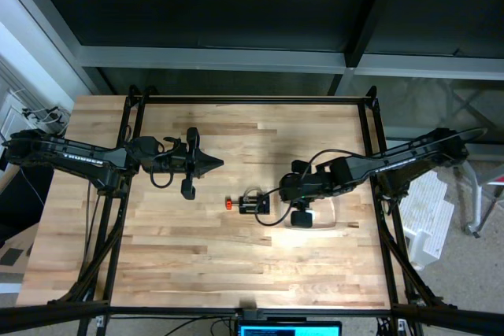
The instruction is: Remove the RCA connector from the receptacle and place in the container
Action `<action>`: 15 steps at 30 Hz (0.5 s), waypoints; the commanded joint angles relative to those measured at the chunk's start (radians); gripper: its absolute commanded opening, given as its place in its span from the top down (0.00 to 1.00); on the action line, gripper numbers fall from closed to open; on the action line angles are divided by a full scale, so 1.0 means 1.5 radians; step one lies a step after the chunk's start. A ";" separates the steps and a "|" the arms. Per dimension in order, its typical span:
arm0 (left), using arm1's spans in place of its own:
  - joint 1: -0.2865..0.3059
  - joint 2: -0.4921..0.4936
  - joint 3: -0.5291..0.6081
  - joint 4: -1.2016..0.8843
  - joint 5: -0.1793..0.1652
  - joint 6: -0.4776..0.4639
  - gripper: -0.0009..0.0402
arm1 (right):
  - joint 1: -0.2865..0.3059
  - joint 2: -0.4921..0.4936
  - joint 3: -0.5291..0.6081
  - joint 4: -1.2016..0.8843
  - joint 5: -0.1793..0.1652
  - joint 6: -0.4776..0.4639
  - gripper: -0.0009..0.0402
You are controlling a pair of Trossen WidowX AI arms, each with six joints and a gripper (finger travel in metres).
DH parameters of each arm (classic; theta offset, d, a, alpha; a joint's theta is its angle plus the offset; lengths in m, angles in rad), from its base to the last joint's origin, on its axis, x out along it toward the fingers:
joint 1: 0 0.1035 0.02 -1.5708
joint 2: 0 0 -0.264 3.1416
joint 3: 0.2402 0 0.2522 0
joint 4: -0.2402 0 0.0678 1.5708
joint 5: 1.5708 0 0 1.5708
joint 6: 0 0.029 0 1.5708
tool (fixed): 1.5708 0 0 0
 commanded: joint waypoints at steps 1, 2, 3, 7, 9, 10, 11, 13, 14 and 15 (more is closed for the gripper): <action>0.000 0.000 0.000 0.000 0.000 0.000 0.98 | 0.013 -0.028 -0.029 -0.020 0.014 0.007 0.97; 0.000 0.000 0.000 0.000 0.000 0.000 0.98 | 0.016 -0.036 -0.039 -0.025 0.015 0.010 0.97; 0.000 0.000 0.000 0.000 0.000 0.000 0.98 | 0.017 -0.043 -0.047 -0.031 0.016 0.013 0.97; 0.000 0.000 0.000 0.000 0.000 0.000 0.98 | 0.024 -0.074 -0.086 -0.036 0.015 0.024 0.97; 0.000 0.000 0.000 0.000 0.000 0.000 0.98 | 0.028 -0.085 -0.107 -0.040 0.015 0.031 0.97; 0.000 0.000 0.000 0.000 0.000 0.000 0.98 | 0.032 -0.089 -0.116 -0.043 0.015 0.038 0.97; 0.000 0.000 0.000 0.000 0.000 0.000 0.98 | 0.036 -0.093 -0.125 -0.045 0.014 0.043 0.97; 0.000 0.000 0.000 0.000 0.000 0.000 0.98 | 0.044 -0.100 -0.142 -0.050 0.014 0.051 0.97; 0.000 0.000 0.000 0.000 0.000 0.000 0.98 | 0.049 -0.101 -0.148 -0.056 0.014 0.055 0.97; 0.000 0.000 0.000 0.000 0.000 0.000 0.98 | 0.052 -0.101 -0.151 -0.063 0.014 0.057 0.97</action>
